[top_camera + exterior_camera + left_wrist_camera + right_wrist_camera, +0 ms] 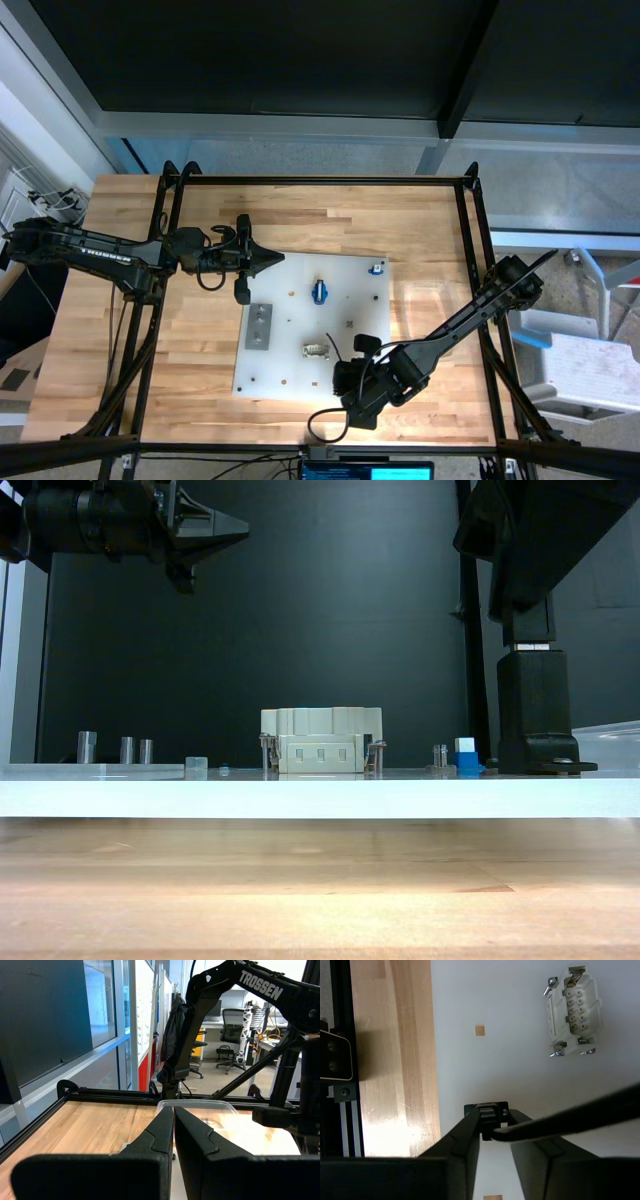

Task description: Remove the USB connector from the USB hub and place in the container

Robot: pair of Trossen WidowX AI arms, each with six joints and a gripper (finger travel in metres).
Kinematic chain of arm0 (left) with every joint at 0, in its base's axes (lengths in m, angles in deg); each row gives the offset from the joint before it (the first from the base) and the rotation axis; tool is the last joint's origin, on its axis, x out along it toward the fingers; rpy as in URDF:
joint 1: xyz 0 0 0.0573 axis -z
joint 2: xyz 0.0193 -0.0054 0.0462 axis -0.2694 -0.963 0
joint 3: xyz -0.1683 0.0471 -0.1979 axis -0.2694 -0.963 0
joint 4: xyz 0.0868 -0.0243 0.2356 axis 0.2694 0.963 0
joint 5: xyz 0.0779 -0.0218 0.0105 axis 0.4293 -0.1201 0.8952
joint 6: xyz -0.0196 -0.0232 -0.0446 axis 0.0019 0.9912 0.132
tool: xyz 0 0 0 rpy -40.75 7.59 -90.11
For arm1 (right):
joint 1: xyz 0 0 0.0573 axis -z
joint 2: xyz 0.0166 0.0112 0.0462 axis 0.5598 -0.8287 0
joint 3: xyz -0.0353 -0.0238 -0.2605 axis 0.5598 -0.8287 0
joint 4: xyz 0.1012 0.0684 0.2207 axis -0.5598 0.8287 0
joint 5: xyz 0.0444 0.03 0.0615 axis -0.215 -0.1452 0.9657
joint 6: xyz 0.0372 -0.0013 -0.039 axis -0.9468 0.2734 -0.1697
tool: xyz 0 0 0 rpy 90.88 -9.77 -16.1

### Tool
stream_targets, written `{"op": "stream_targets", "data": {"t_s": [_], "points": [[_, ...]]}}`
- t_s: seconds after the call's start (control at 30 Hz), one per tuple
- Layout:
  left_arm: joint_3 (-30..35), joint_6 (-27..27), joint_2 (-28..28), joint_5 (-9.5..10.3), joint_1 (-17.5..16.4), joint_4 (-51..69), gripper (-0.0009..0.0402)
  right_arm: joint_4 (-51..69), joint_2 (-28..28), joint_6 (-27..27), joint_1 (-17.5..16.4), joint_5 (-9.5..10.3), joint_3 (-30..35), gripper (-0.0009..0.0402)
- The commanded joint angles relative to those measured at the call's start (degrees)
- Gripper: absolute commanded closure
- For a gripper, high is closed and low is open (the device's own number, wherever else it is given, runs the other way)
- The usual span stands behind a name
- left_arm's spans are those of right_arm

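In the right wrist view my right gripper (494,1115) is down on the white board (485,1060). Its fingers are shut on the black plug of the USB connector (492,1126), which sits in the small black USB hub (487,1107). The thin black cable (570,1115) runs off across one finger. From above, the right gripper (365,345) is at the board's near right part, with the cable (333,347) beside it. The clear container (430,300) lies just right of the board. My left gripper (278,262) hovers shut and empty above the board's far left edge.
A silver-cream connector block (316,349) stands left of the right gripper. A grey block (260,326) lies at the board's left, a blue part (319,291) at its middle and a small blue-white piece (376,268) at the far right. Black frame rails (320,180) ring the table.
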Motion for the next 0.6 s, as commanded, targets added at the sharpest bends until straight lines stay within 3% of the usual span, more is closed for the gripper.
{"op": "stream_targets", "data": {"t_s": [0.03,0.13,0.6], "points": [[0.0,0.0,0.0,0.0,0.0,0.0,0.0392,0.1,0.0,0.5,0.0,-0.02,0.0,0.0366],[0.0,0.0,0.0,0.0,0.0,0.0,0.0392,0.1,0.0,1.2,0.0,-0.02,0.0,0.0397],[0.0,0.0,0.0,0.0,0.0,0.0,0.0392,0.1,0.0,2.0,0.2,0.76,0.2,0.0394]]}}
